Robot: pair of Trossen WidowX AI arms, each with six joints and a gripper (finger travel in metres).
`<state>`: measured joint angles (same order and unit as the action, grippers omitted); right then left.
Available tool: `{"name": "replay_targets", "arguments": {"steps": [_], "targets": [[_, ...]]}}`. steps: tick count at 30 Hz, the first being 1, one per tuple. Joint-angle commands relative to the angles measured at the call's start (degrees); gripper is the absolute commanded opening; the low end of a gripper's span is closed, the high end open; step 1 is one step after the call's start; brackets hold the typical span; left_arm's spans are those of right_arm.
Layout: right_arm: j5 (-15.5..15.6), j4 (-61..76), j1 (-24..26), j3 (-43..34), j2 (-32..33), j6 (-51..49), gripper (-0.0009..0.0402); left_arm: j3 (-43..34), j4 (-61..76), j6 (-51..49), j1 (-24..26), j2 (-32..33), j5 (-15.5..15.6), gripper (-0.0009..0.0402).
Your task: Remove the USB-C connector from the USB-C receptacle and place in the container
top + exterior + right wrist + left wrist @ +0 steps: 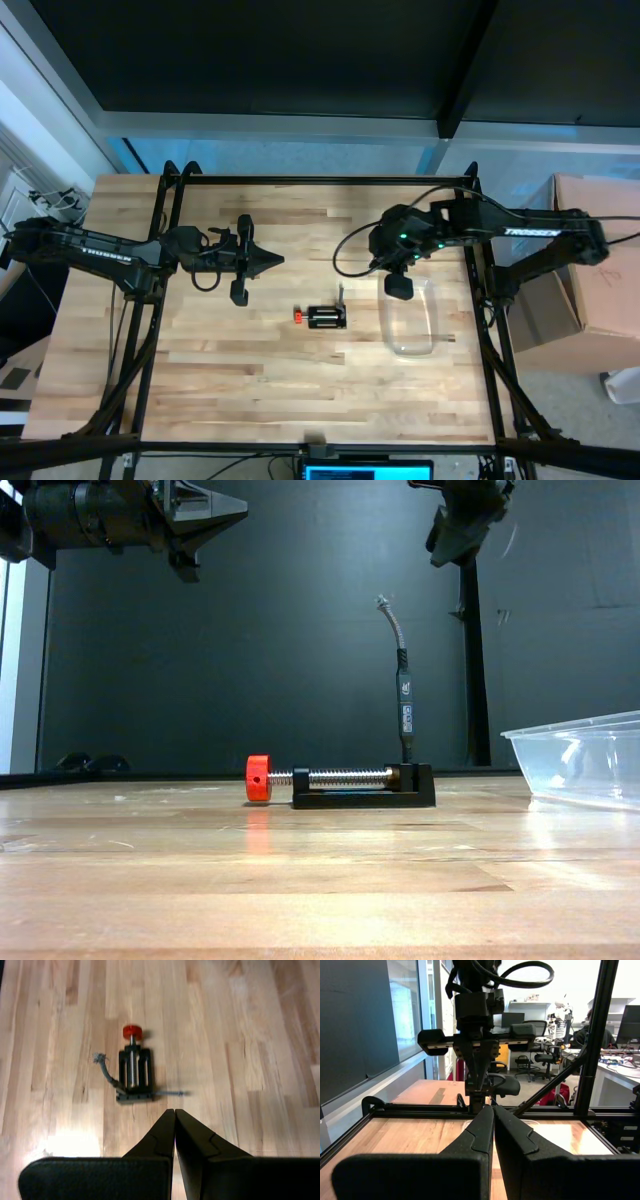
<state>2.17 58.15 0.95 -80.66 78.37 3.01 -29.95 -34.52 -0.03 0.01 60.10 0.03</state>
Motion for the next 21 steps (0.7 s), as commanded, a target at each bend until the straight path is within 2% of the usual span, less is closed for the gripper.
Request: {"name": "replay_targets", "arguments": {"steps": [1, 9, 13, 21], "targets": [[-0.04, 6.38, -0.76, -6.58, 4.72, -0.57, 0.0, 0.0, 0.0, 0.02, -0.02, 0.0, 0.0, 0.0], [-0.22, 17.81, -2.49, -20.74, 14.53, -0.44, 0.0, 0.0, 0.0, 0.02, 0.0, 0.02, 0.0, 0.0], [-1.64, 22.14, -3.91, -27.02, 19.02, -0.33, 0.0, 0.0, 0.0, 0.02, 0.0, 0.02, 0.0, 0.0], [-2.78, 25.73, -6.23, -35.93, 25.57, 0.17, 0.0, 0.0, 0.0, 0.02, -0.02, 0.02, 0.0, 0.0]]}}
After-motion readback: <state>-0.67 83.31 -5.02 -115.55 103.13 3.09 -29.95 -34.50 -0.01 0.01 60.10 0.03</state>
